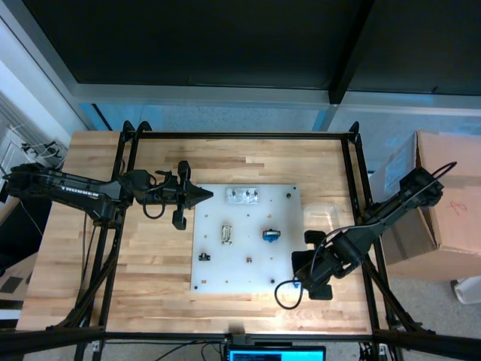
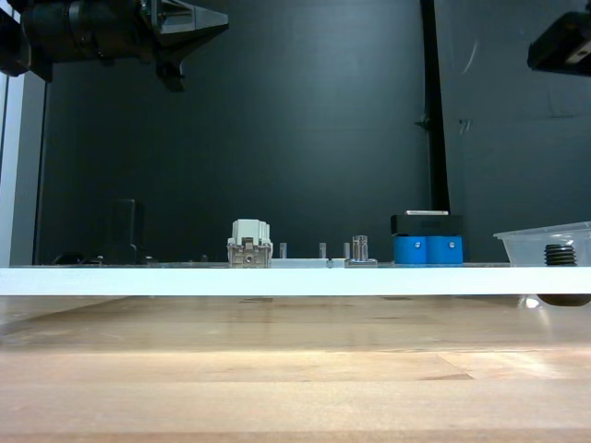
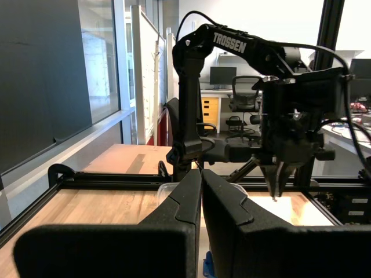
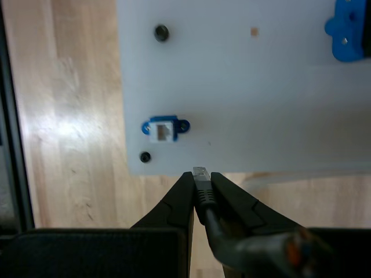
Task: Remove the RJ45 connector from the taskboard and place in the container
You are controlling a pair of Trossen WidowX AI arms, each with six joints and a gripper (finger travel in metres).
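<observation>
The RJ45 connector [image 4: 200, 172] is held clear of the board, with my right gripper [image 4: 200, 180] shut on it and its cable [image 4: 215, 231] trailing back between the fingers. Its small blue socket [image 4: 164, 128] sits below on the white taskboard [image 4: 243, 87], near a corner. From above, my right gripper [image 1: 299, 269] hangs over the board's near right edge and the cable loops [image 1: 284, 295] off it. The clear container [image 1: 325, 218] stands just right of the board. My left gripper [image 1: 201, 197] is shut and empty, raised at the board's far left edge.
On the board stand a blue block [image 1: 270, 235], a grey-white connector housing [image 1: 225, 234] and a metal fitting [image 1: 245, 196]. Black frame rails [image 1: 352, 173] run along the table sides. In the low view the container [image 2: 545, 242] is at the far right.
</observation>
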